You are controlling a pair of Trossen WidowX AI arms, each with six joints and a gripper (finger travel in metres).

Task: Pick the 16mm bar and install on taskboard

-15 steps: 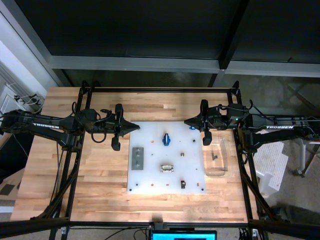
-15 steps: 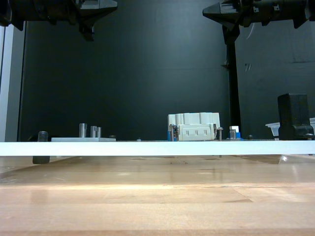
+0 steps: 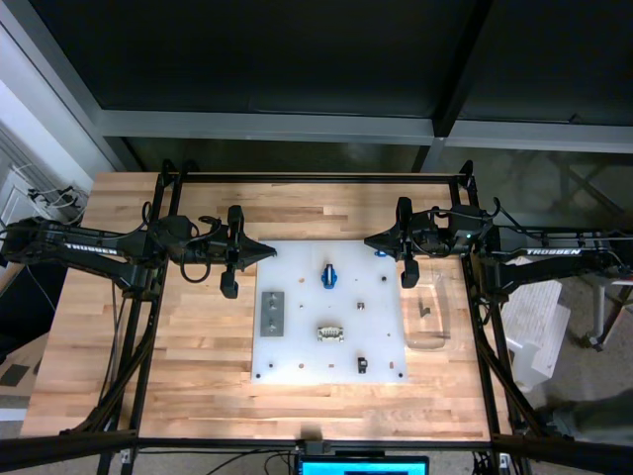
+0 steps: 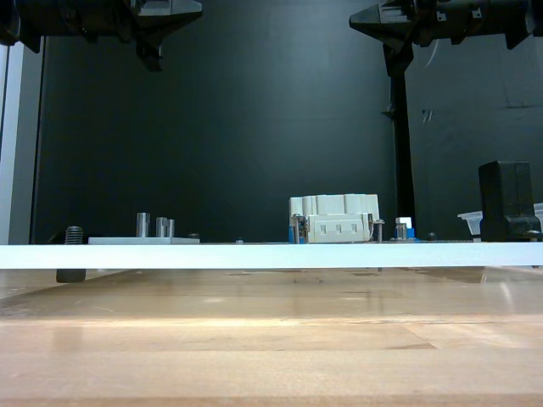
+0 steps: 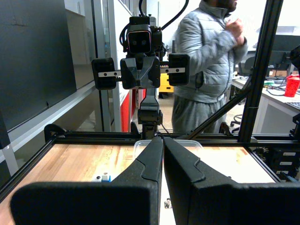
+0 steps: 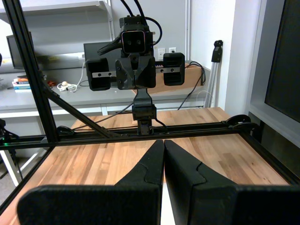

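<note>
Your wooden table (image 3: pixel 198 336) spreads under both grippers, and the white taskboard (image 3: pixel 297 346) lies flat on it, below and between their tips. The left arm (image 3: pixel 99 249) reaches in level from its edge, with the left gripper (image 3: pixel 269 250) raised well above the board's far corner on that side. In its wrist view the left gripper (image 5: pixel 163 140) has its two fingers pressed together with nothing between them. The right arm (image 3: pixel 534 250) mirrors it, and the right gripper (image 3: pixel 371 241) hangs high over the opposite far corner, tip facing the left gripper across the board. The right gripper (image 6: pixel 164 142) is likewise closed tight and empty. From table height you see both tips far above everything on the board. A clear tray (image 3: pixel 442 341) sits on the table beside the board, below the right gripper and nearer to you than its tip. A grey plate (image 3: pixel 271 312) with short metal pegs lies on the board below the left gripper, also nearer to you. A white connector (image 3: pixel 330 334), a blue part (image 3: pixel 328 275) and a black block (image 3: pixel 363 364) stand on the board between and below the two tips. A small dark piece (image 3: pixel 425 310) lies free in the tray. You cannot tell from these views whether it is the 16mm bar, and neither gripper holds it.
</note>
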